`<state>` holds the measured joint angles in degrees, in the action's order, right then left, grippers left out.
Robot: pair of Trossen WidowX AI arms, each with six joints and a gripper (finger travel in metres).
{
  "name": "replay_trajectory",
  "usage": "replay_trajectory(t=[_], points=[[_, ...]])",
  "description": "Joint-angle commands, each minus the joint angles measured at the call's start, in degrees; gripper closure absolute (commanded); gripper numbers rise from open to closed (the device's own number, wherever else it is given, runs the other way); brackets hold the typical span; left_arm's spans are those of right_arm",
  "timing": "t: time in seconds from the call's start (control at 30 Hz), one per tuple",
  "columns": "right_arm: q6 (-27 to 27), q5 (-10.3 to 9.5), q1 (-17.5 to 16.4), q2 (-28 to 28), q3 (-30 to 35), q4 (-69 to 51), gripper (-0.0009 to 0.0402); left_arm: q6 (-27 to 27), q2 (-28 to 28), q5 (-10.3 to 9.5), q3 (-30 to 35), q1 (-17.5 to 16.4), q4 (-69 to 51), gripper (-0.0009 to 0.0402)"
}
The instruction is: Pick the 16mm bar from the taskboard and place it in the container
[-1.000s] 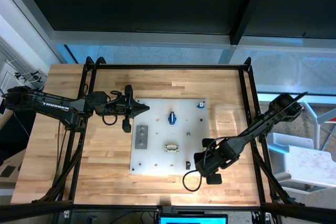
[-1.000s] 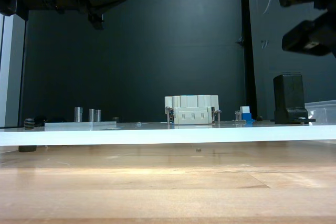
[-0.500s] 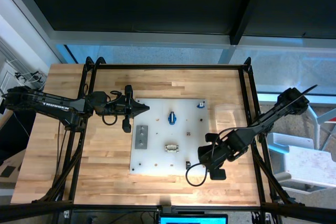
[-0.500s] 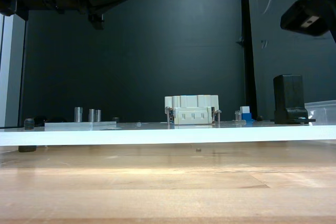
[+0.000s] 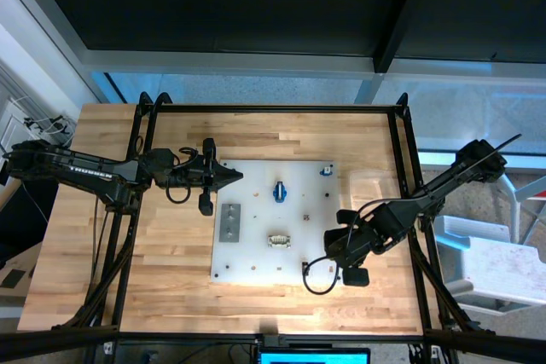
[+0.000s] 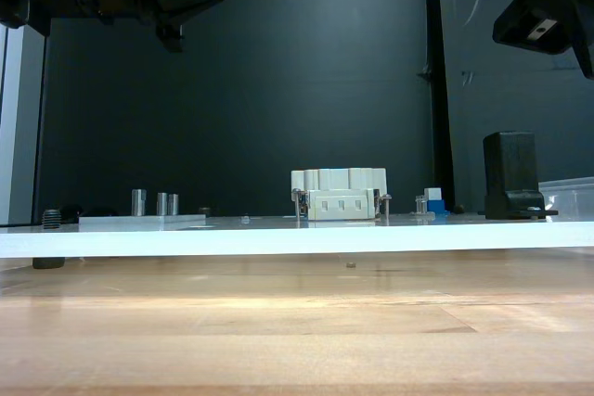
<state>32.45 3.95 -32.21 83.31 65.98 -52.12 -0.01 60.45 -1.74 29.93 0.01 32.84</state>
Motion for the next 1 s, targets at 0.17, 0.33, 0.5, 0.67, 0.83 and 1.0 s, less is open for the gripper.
replay_trajectory(t=[0.17,0.33,0.5,0.67,0.83,1.0], points=[[-1.0,1.01,2.2,-3.5,-1.5,-3.5,0.0358,0.0,0.0,0.00,0.0,0.0,0.0,0.0393],[-1.6,1.05,4.5,-6.5,-2.5,-6.3,0.0358,0.0,0.0,0.00,0.0,0.0,0.0,0.0393],[-3.0,1.01,7.1,-10.6,-5.6,-7.5,0.0358,0.0,0.0,0.00,0.0,0.0,0.0,0.0393],[-3.2,1.01,9.4,-14.8,-9.2,-7.7,0.0358,0.0,0.0,0.00,0.0,0.0,0.0,0.0393],[-3.1,1.03,10.7,-18.8,-12.9,-8.4,0.0358,0.0,0.0,0.00,0.0,0.0,0.0,0.0393],[-2.8,1.01,11.5,-22.4,-15.7,-8.9,0.0358,0.0,0.0,0.00,0.0,0.0,0.0,0.0393]])
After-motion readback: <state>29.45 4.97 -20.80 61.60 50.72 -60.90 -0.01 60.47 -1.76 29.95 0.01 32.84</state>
